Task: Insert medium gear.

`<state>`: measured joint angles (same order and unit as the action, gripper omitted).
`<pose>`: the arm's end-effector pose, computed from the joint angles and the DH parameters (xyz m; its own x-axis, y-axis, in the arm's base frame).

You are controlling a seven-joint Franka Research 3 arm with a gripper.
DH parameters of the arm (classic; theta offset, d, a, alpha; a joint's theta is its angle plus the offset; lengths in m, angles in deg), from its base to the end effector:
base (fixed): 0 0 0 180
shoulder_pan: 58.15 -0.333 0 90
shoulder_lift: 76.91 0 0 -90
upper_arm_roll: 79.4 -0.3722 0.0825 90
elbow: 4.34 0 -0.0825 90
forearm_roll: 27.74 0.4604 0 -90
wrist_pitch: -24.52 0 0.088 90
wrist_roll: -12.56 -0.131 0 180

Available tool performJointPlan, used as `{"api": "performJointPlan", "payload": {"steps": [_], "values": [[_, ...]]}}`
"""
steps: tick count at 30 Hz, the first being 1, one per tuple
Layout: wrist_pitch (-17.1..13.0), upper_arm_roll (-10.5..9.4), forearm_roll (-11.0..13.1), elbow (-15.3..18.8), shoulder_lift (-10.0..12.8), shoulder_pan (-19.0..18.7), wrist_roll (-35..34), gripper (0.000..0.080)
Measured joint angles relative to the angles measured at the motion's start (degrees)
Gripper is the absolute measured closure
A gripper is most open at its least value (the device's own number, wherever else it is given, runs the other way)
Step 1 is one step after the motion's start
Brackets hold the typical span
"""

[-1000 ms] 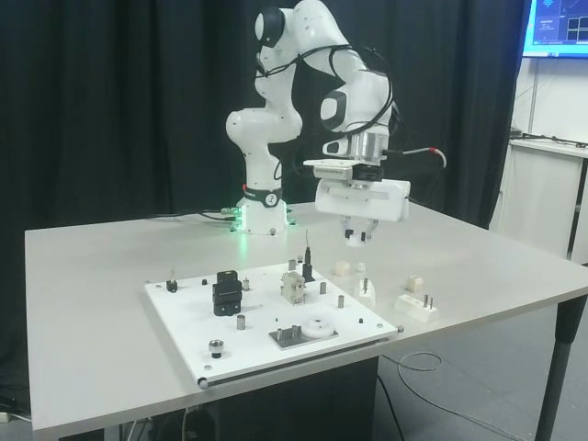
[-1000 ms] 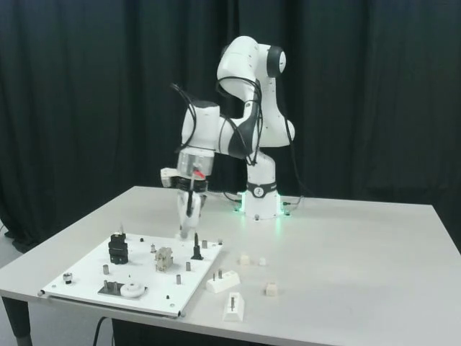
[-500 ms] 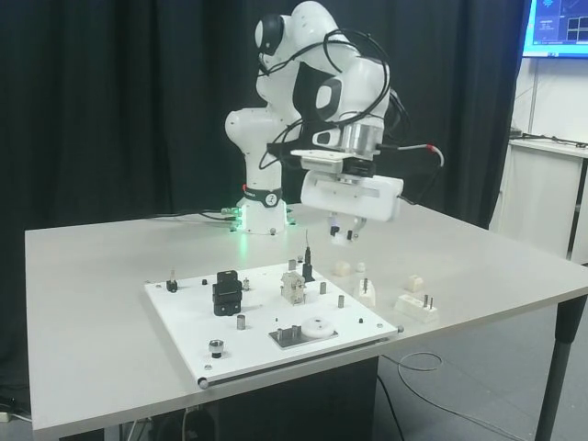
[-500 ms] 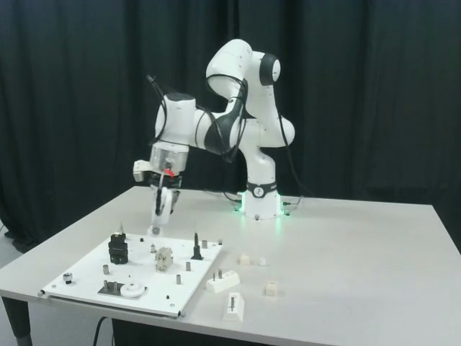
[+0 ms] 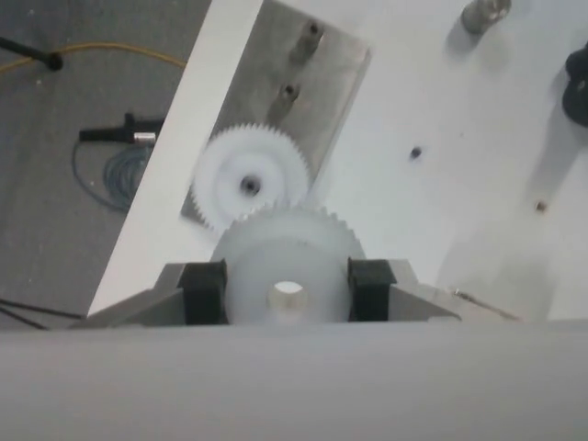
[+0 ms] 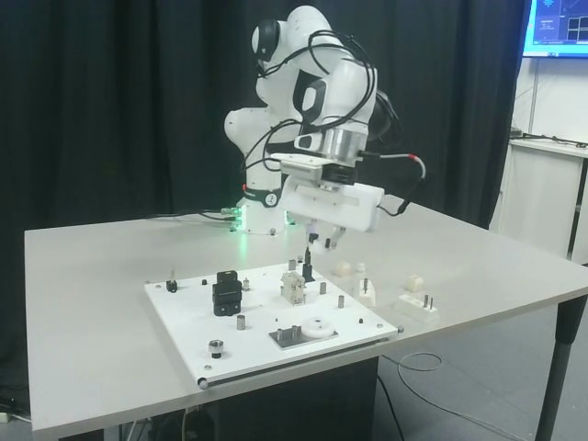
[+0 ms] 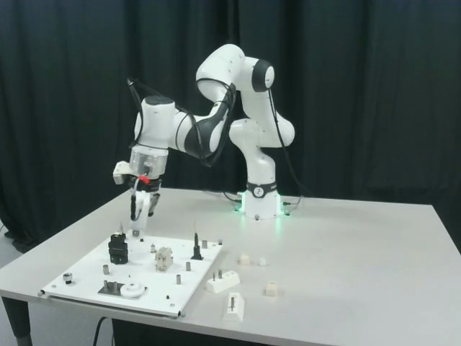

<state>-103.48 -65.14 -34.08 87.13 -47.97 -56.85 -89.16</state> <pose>0.7717 -0.1936 0.3499 -0.3754 -0.9088 0.1823 -0.9220 0.3461 -0.1734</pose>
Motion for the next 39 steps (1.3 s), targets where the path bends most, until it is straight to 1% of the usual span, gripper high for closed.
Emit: {"api": "performJointPlan", "payload": {"steps": [6,13,22,31,34,39], "values": [[-0.01,-0.01,0.79,-1.32,1.59,1.47,0.18,0.0523],[-0.06,-0.01,2.98,-3.89,4.09,3.31,2.51,0.0523],[-0.05,-0.01,7.10,-8.11,8.06,5.75,6.59,0.0523],[0.53,-0.01,11.02,-12.19,12.03,7.25,12.99,0.0523],[1.34,-0.01,11.46,-13.35,13.11,7.44,13.82,0.0523],[2.50,0.00,11.49,-15.05,14.72,7.51,14.23,0.0523]]}}
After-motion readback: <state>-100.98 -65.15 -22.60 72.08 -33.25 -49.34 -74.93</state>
